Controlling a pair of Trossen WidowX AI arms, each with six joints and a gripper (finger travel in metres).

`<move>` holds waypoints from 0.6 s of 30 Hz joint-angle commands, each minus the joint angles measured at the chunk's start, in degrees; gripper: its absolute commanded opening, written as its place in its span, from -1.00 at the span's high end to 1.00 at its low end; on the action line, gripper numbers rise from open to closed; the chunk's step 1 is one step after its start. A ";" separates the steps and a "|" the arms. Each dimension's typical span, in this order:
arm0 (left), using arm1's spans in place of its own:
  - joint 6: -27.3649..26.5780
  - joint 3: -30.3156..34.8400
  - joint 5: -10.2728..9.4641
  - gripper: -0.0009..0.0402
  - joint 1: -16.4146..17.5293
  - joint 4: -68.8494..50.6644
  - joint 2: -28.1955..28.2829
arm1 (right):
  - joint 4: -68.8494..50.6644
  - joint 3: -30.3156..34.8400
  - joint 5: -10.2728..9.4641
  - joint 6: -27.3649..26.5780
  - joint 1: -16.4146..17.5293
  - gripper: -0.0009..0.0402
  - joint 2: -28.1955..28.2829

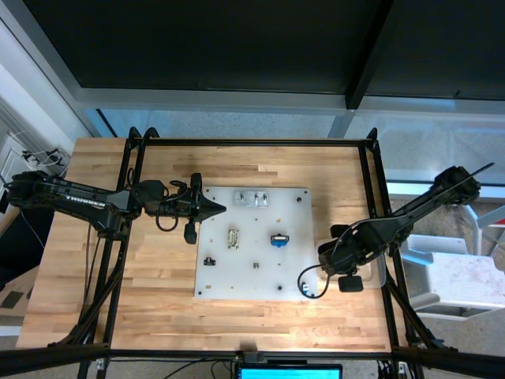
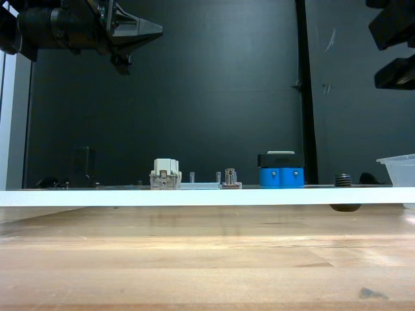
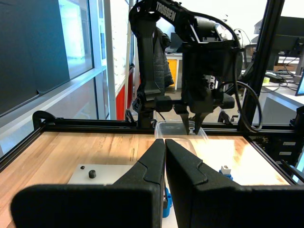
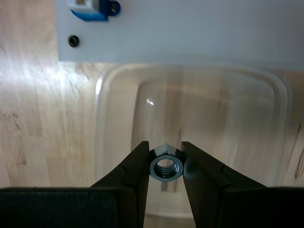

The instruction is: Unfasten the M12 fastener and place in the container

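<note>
The left gripper hangs at the white board's left edge. Its fingers are pressed together on nothing, and it points inward across the board, well apart from the work. At the board's near right, the black stud shows bare ribs in the low view, so the fastener is off its threads.

The M12 nut is pinched between the fingers of the right gripper. It is held by its flats, with its threaded bore facing straight along the gripper. The container lies directly past it in that direction. The clear floor fills the space beyond the nut, the tub's long side runs crosswise to the fingers, and its board-side rim is well clear of the nut. The coming move seems to turn on this alignment: the nut is over the tub's interior rather than its edge, so opening the fingers should drop it inside.

The right arm reaches in from the table's right edge, elbow raised and wrist bent down. Seen from the left wrist, its gripper hangs upright above the tub, not touching it.
</note>
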 commanded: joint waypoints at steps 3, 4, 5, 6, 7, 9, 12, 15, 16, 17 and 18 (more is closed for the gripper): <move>0.02 0.02 0.02 0.96 0.00 0.00 0.00 | -0.02 -2.99 -0.02 2.43 0.26 0.92 -2.93; 0.02 0.02 0.02 0.96 0.00 0.00 0.00 | -0.02 -3.58 -0.02 2.95 0.28 0.92 -3.37; 0.02 0.02 0.02 0.96 0.02 0.00 0.00 | -0.11 -4.07 0.00 3.41 0.31 0.92 -3.74; 0.02 0.02 0.02 0.96 0.00 0.00 0.00 | -0.15 -4.48 -0.02 3.74 0.35 0.92 -3.96; 0.02 0.02 0.02 0.96 0.00 0.00 0.00 | -0.20 -4.76 -0.02 3.80 0.37 0.92 -4.07; 0.02 0.02 0.02 0.96 0.00 0.00 0.00 | -0.20 -5.16 -0.02 3.80 0.39 0.92 -4.09; 0.02 0.02 0.02 0.96 0.02 0.00 0.00 | -0.20 -5.55 -0.02 3.80 0.39 0.91 -3.80; 0.02 0.02 0.02 0.96 0.02 0.00 0.00 | -0.20 -5.73 0.00 3.80 0.39 0.88 -3.76; 0.02 0.02 0.02 0.96 0.00 0.00 0.00 | -0.20 -5.77 -0.02 3.80 0.39 0.85 -3.76; 0.02 0.02 0.02 0.96 0.00 0.00 0.00 | -0.20 -5.79 -0.02 3.80 0.39 0.81 -3.76; 0.02 0.02 0.02 0.96 0.02 0.00 0.00 | -0.15 -5.79 -0.02 3.82 0.39 0.77 -3.76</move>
